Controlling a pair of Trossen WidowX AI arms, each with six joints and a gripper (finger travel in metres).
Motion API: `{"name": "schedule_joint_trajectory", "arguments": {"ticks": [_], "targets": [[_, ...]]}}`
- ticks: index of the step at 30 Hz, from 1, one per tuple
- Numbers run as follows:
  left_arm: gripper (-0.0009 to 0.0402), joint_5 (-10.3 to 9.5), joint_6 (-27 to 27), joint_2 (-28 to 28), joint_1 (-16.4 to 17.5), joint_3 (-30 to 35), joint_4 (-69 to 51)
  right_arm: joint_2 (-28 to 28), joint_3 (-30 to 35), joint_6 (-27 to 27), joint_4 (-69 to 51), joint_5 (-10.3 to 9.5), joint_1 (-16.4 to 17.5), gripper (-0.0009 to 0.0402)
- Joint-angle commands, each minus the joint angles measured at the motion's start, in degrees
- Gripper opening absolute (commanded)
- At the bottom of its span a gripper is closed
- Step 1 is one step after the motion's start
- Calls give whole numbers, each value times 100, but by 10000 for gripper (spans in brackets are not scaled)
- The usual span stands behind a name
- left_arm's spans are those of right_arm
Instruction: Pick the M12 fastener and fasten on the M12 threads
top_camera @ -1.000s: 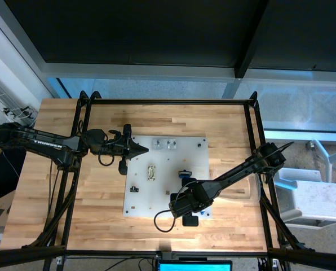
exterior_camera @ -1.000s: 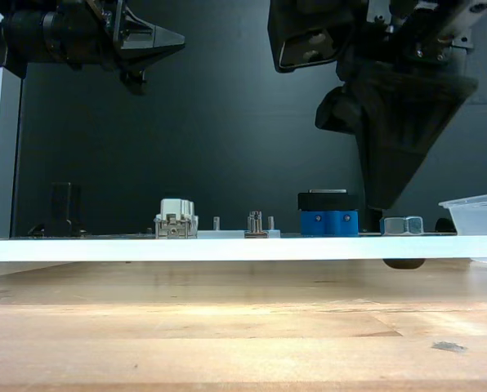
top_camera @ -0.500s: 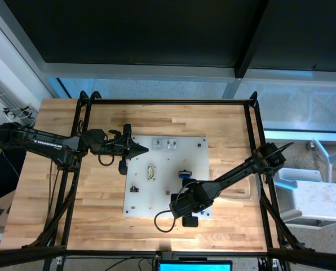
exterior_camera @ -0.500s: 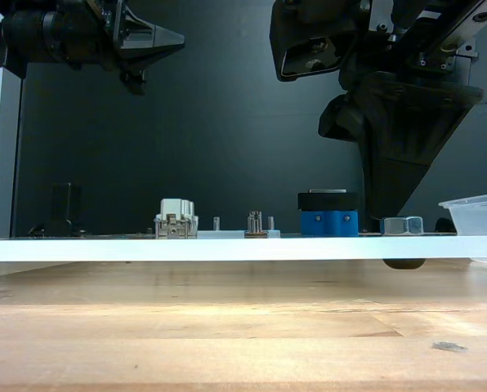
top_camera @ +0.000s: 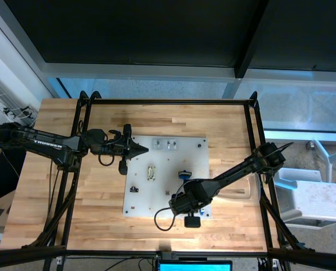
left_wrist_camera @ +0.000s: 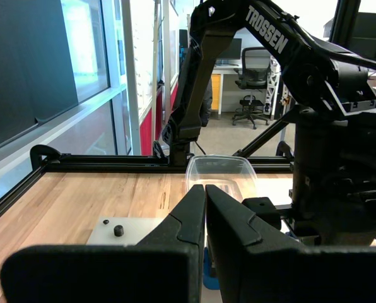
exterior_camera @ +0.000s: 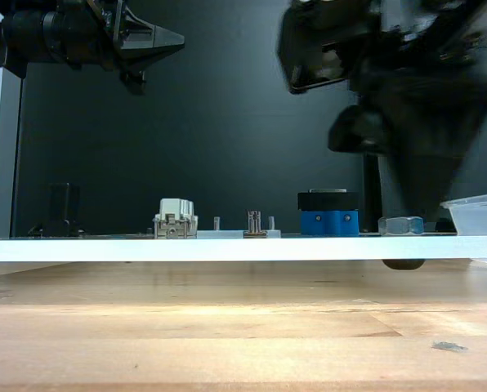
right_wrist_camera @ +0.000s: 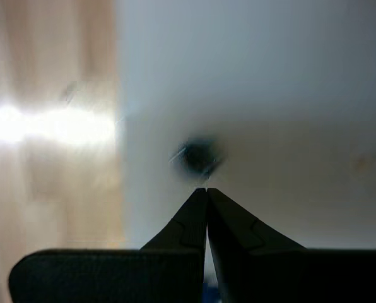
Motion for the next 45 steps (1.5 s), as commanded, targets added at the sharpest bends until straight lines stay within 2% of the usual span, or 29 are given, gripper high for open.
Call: {"name": "schedule_joint_trajectory", "arguments": {"ticks": [1, 3, 18, 20, 23, 27, 31, 42, 45], "targets": [[0, 2, 0, 2, 2, 0, 2, -59, 22, -13, -181, -4, 9, 0], [0, 2, 0, 2, 0, 0, 2, -81, 20, -13, -214, -63, 11, 0], [0, 2, 0, 2, 0, 0, 2, -186, 87, -15, -203, -39, 9, 0], [0, 2, 0, 2, 0, 0, 0, -234, 94, -15, -203, -4, 9, 0], [0, 2, 0, 2, 0, 0, 0, -354, 94, 7, -208, 278, 9, 0], [0, 2, 0, 2, 2, 0, 0, -511, 92, 9, -201, 284, 7, 0], [0, 2, 0, 2, 2, 0, 2, -678, 92, 7, -205, 476, 9, 0], [0, 2, 0, 2, 0, 0, 2, -946, 90, 7, -210, 507, 11, 0], [0, 2, 0, 2, 0, 0, 0, -1032, 90, 9, -219, 446, 20, 0]]}}
